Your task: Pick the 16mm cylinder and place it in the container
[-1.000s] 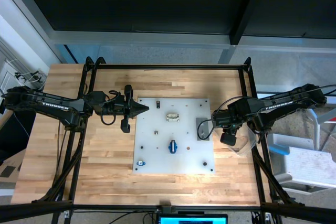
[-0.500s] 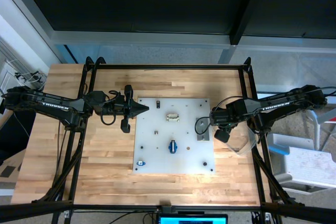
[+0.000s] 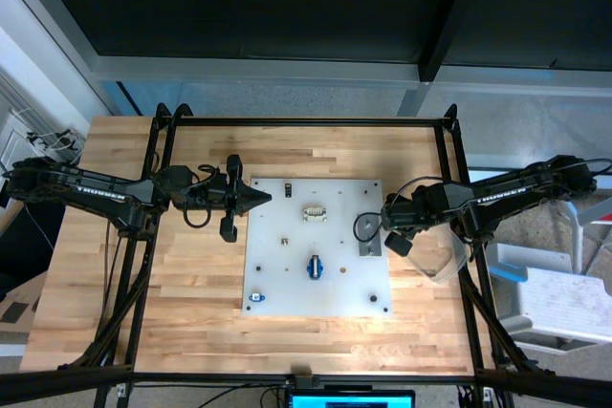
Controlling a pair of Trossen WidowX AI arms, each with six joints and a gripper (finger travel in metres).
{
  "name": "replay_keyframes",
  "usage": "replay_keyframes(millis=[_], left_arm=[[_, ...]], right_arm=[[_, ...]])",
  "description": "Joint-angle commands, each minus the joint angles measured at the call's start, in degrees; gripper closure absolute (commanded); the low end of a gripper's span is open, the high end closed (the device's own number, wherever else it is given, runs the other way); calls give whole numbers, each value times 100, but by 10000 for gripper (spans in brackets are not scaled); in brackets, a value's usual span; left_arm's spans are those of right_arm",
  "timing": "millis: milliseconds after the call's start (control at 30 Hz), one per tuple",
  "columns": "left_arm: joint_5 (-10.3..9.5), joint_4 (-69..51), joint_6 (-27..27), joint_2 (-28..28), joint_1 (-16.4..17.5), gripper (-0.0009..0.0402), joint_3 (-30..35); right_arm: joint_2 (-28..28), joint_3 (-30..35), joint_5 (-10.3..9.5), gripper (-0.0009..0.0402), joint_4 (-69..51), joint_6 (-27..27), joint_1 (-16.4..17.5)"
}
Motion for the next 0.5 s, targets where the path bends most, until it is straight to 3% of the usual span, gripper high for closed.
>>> replay_keyframes(millis=[33, 500], left_arm=[[0, 0, 0, 2, 2, 393, 0], [0, 0, 0, 2, 2, 393, 0]], right_arm=[[-9, 4, 61, 317, 2, 13, 7], [-11, 2, 52, 234, -35, -9, 33]])
